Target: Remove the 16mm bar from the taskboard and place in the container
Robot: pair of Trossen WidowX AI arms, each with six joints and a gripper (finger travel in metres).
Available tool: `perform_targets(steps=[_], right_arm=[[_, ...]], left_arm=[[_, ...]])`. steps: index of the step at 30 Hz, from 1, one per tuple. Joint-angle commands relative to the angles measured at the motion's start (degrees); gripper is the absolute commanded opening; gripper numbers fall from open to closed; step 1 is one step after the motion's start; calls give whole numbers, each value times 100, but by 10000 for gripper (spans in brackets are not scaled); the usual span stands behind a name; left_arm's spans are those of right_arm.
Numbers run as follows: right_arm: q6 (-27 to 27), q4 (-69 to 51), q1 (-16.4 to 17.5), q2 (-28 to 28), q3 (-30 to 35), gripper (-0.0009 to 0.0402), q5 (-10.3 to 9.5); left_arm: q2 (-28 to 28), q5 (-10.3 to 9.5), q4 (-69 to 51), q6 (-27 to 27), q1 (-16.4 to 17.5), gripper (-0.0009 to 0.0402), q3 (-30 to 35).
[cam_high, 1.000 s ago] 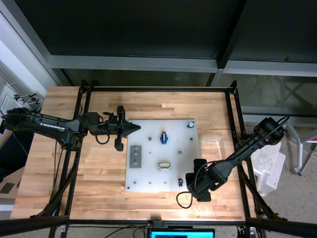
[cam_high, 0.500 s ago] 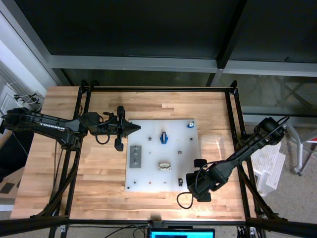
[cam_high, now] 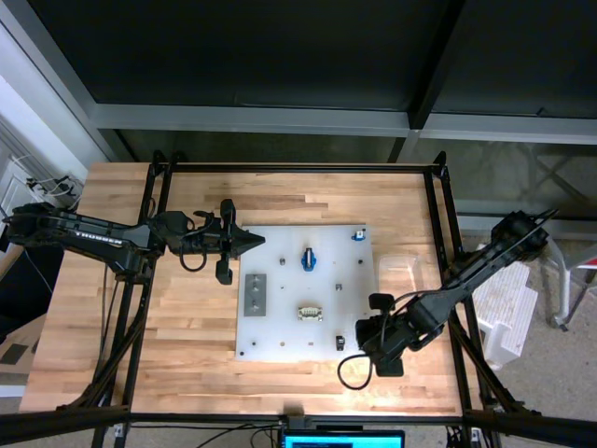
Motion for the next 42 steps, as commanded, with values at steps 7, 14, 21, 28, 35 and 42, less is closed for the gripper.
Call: perform_targets(steps=[7, 14, 21, 28, 35, 42], right_arm=[[-4, -505, -146, -667, -2, 0, 4], [2, -669, -256, -1296, -446, 0, 289], [52, -658, -280, -2015, -1132, 0, 310], [52, -651, -282, -2616, -1784, 0, 439], [511, -555, -291, -2988, -2367, 0, 1366], [514, -37, -289, -3115, -2986, 0, 1314]], left_arm=[[2, 0, 2, 0, 0, 0, 0], [2, 0, 2, 0, 2, 0, 0], [0, 0, 2, 0, 2, 0, 0], [2, 0, 2, 2, 0, 0, 0], [2, 0, 2, 0, 2, 0, 0], [2, 0, 2, 0, 0, 0, 0]])
